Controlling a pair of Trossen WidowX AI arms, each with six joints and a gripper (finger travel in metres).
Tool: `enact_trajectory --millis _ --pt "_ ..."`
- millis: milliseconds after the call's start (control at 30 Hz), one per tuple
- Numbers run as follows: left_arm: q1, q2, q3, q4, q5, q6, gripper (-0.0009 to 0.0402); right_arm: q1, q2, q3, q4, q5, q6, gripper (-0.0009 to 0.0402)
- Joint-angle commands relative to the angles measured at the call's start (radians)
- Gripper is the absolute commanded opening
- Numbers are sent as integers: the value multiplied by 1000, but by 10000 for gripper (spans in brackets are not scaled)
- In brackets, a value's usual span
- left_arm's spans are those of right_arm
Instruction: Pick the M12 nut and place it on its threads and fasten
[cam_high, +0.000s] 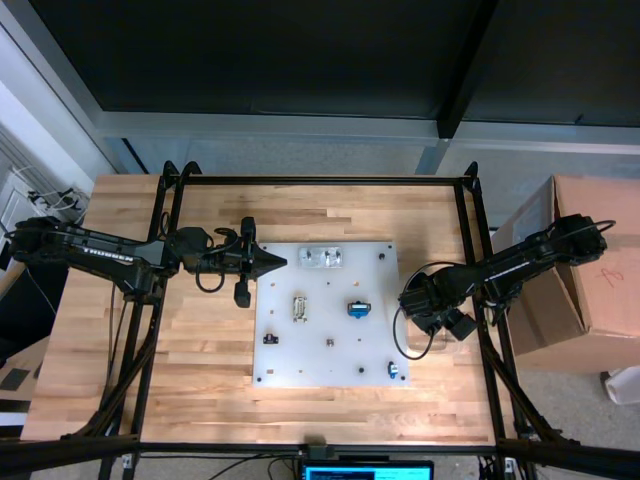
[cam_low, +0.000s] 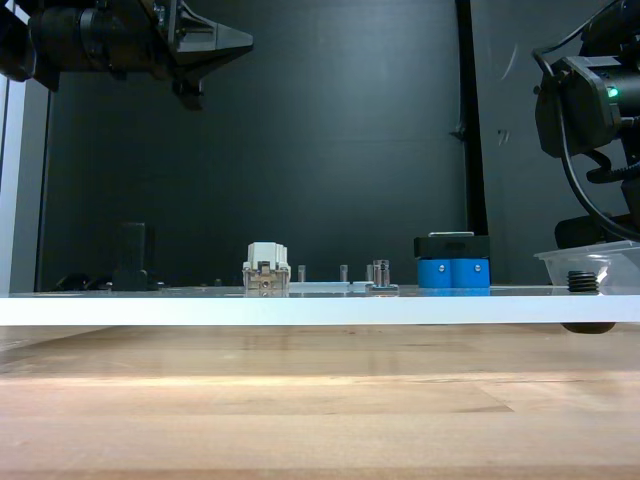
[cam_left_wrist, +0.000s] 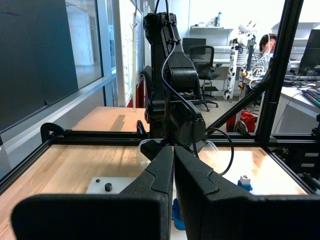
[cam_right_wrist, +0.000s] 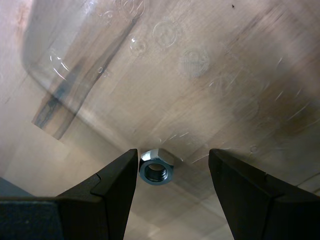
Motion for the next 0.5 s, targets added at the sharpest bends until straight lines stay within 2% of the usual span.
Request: enact_trajectory --millis 33,300,500 --pt "0 0 0 0 0 0 0 1 -11 -2 8 -3 -2 198" --pt "0 0 0 0 0 0 0 1 -69 -3 -9 -7 -6 173" --pt "0 0 0 0 0 0 0 0 -84 -8 -19 -5 -13 174"
